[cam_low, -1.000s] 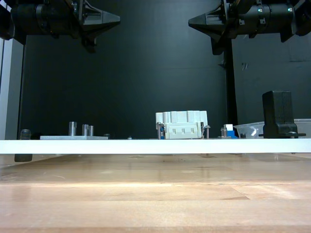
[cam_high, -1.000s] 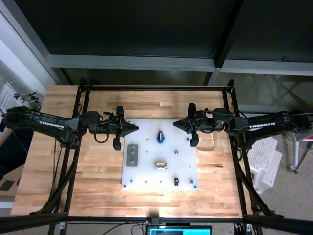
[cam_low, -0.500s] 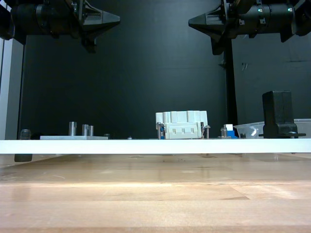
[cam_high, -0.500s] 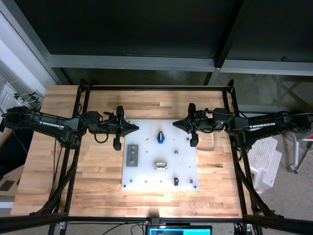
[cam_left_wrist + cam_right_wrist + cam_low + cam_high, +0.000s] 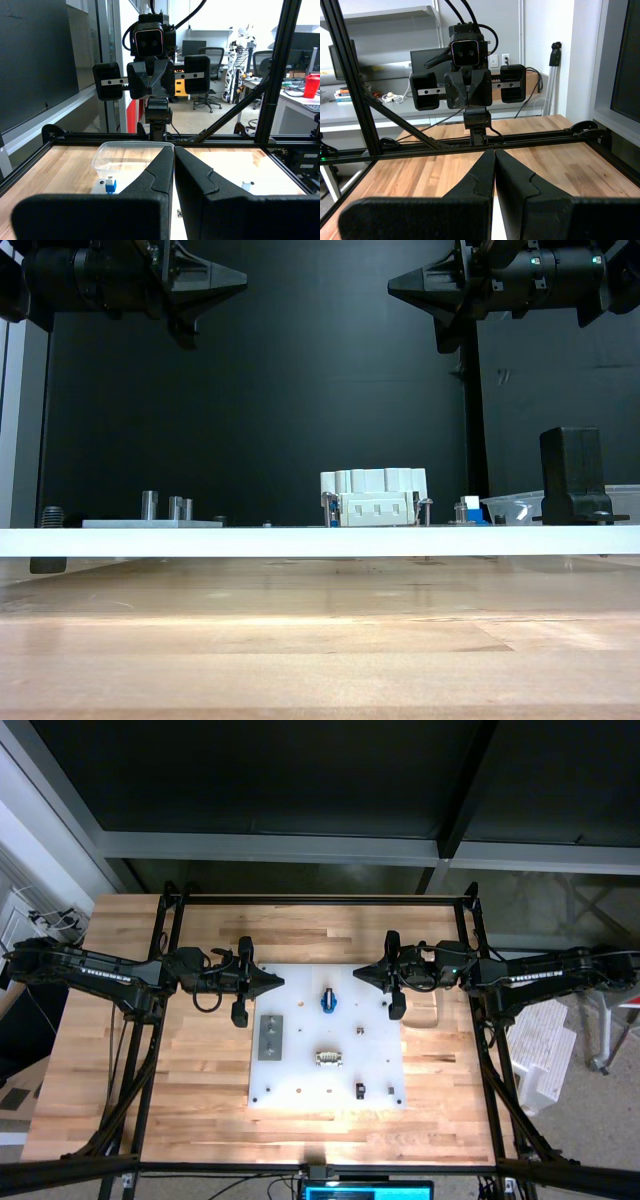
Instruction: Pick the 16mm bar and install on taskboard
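The white taskboard (image 5: 300,1082) lies flat mid-table, carrying a grey metal block (image 5: 271,1037), a small blue part (image 5: 328,1001), a silver connector (image 5: 329,1060) and a black fitting (image 5: 360,1091). I cannot make out the 16mm bar in any view. My left gripper (image 5: 280,982) hovers high over the board's far left corner, shut and empty, pointing right. Facing it over the far right corner is my right gripper (image 5: 357,972), also shut and empty. The wrist views show the jaws closed together, at the left gripper (image 5: 174,150) and at the right gripper (image 5: 495,151).
A clear plastic container (image 5: 424,1008) sits just off the board's right edge, also seen as the container (image 5: 131,156). Black frame rails (image 5: 320,901) border the table at the back and sides. The low view shows the connector (image 5: 373,497) and the tall black fitting (image 5: 572,476) standing up from the board.
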